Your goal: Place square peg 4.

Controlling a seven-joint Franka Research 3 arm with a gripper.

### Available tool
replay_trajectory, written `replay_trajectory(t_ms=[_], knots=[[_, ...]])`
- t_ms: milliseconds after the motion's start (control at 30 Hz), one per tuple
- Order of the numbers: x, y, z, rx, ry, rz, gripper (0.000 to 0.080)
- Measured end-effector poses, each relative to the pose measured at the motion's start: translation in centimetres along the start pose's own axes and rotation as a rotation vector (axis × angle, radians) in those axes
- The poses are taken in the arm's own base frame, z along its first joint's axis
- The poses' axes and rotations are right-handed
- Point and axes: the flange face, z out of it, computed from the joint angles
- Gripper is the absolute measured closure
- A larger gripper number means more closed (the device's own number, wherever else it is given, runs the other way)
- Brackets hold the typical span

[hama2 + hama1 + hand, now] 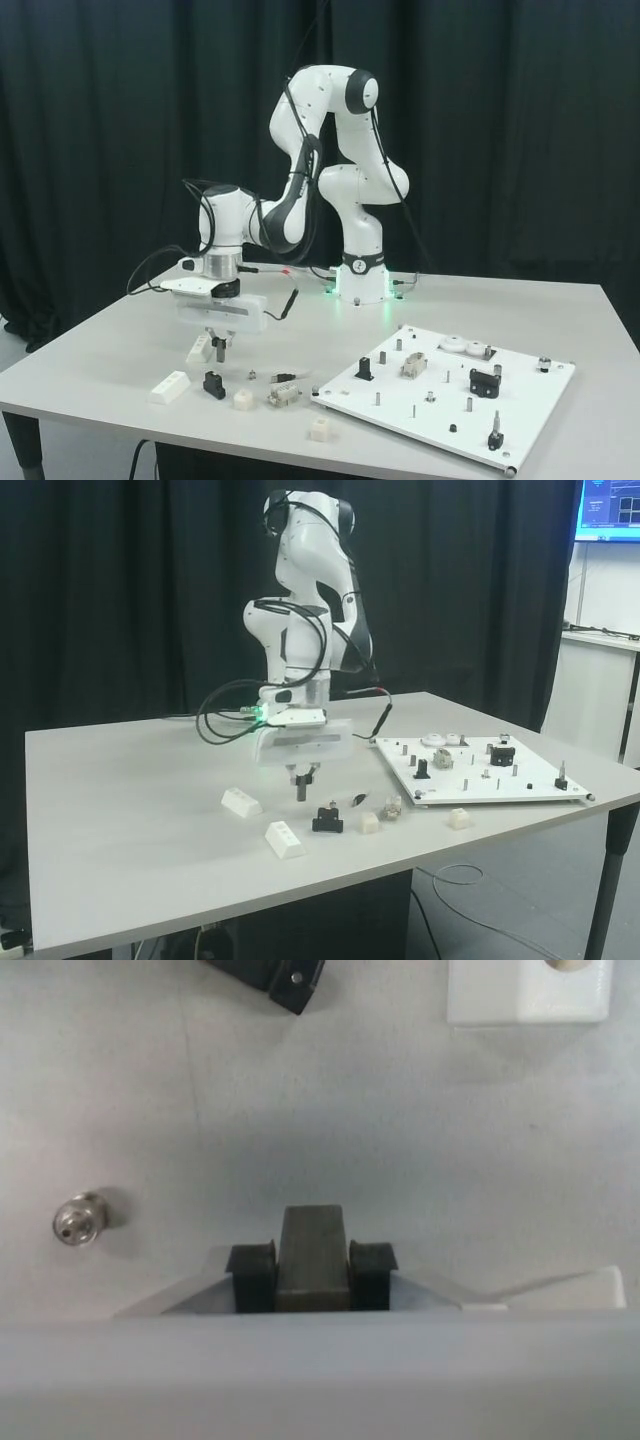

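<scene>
My gripper [312, 1278] is shut on a grey square peg [312, 1238], whose lower end sticks out past the two black fingers [252, 1272]. In the first room view the gripper [300, 774] hangs a little above the table with the peg [300, 790] pointing down. It is left of the white assembly board [500, 780]. The second room view shows the gripper [218, 342] and peg [219, 352] over the table's front left part, well apart from the board [440, 400].
On the table near the gripper lie two white blocks [241, 802] [285, 839], a black part [327, 822], a small white piece [369, 823] and a connector [390, 806]. The wrist view shows a metal pin [78, 1220], a black part [275, 980] and a white block with a hole [530, 995].
</scene>
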Motion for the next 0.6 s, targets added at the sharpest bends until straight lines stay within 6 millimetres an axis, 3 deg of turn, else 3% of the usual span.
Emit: replay_trajectory(t_ms=[600], knots=[[0.1, 0.5, 2.3, 0.012, 0.013, 0.011, 0.0650]])
